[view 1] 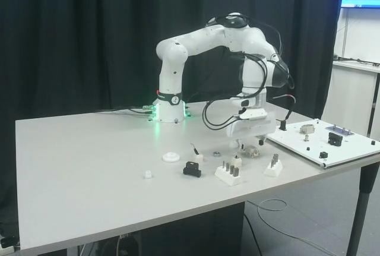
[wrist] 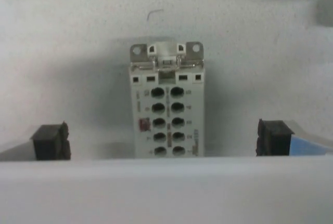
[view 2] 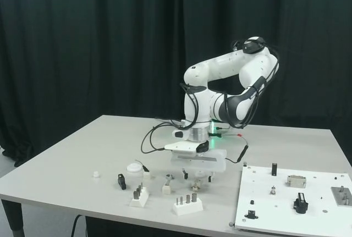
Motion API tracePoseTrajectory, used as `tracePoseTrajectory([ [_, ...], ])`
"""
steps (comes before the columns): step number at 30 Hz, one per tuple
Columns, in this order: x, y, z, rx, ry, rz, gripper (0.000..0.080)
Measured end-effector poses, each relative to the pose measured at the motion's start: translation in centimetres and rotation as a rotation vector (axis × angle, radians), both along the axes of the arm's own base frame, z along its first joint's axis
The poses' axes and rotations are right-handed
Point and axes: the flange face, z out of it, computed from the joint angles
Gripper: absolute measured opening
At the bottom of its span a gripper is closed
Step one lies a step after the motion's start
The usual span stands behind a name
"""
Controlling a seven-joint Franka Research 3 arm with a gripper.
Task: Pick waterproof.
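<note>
Waterproof connector lies flat, lengthwise between the tool's spread fingertips.

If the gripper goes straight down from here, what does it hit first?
Most likely the connector: in the wrist view it lies between the two open fingertips, so the gripper should straddle it; how far above it hangs is unclear.

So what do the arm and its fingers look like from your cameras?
The arm is white with rounded segments and black joint sections, with black cables looping from wrist to base. Green lights glow at its base. The gripper has a flat white body and two black, blocky fingers.
</note>
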Motion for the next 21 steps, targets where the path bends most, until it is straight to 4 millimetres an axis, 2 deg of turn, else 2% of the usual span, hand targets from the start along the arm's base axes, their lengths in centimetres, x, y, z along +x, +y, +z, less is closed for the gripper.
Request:
tracePoseTrajectory([
  [10, 0.08, -0.32, -0.71, 0.019, -0.002, 0.007, 0.0800],
  [11, 0.09, -0.33, -0.73, 0.021, -0.003, 0.013, 0.0687],
  [19, 0.14, -0.48, -0.77, 0.025, -0.005, 0.013, 0.0687],
  [20, 0.15, -0.50, -0.77, 0.025, -0.005, 0.012, 0.0362],
  [21, 0.16, -0.53, -0.77, 0.025, -0.005, 0.012, 0.0362],
])
